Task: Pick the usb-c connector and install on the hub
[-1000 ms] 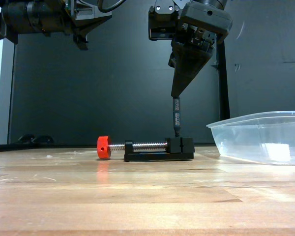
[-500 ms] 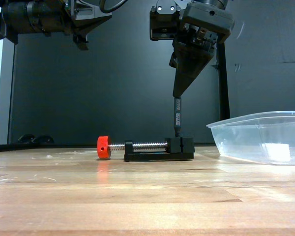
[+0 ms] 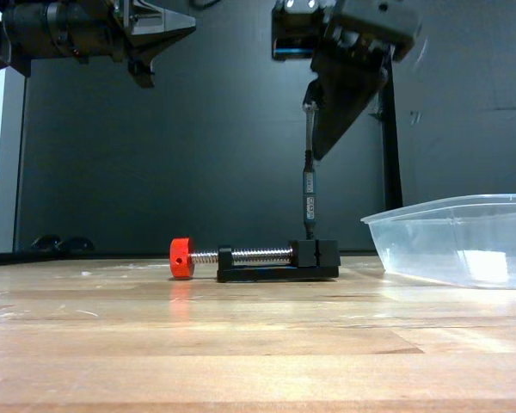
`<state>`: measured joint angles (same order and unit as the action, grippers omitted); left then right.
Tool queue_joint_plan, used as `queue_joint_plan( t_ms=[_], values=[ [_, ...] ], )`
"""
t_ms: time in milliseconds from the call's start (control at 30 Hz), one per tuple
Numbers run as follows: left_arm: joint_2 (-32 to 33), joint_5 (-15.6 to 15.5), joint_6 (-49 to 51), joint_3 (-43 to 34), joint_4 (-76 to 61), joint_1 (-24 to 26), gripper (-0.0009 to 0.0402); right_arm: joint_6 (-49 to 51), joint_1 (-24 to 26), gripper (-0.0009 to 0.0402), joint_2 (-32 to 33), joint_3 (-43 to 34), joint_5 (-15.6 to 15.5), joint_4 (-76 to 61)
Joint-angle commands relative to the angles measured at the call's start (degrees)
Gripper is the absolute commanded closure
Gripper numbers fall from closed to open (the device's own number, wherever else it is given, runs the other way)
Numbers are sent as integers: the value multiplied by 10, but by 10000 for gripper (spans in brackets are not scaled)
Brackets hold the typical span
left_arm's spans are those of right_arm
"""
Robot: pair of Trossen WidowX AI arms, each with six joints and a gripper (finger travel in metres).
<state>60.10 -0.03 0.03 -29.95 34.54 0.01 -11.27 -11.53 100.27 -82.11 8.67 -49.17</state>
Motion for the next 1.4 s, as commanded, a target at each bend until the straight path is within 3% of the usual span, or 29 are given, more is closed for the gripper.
queue_joint_plan(
  t_ms=[33,467,1233,1400],
  values=[
    [0,0,0,0,0,0,393,0,-2,221,-30,22,-4,8],
    [0,0,0,0,0,0,393,0,-2,211,-153,127,-7,67],
    [0,0,0,0,0,0,393,29,-1,213,-193,133,-5,91],
    [0,0,0,0,0,0,393,67,2,230,-224,139,24,153]
  ],
)
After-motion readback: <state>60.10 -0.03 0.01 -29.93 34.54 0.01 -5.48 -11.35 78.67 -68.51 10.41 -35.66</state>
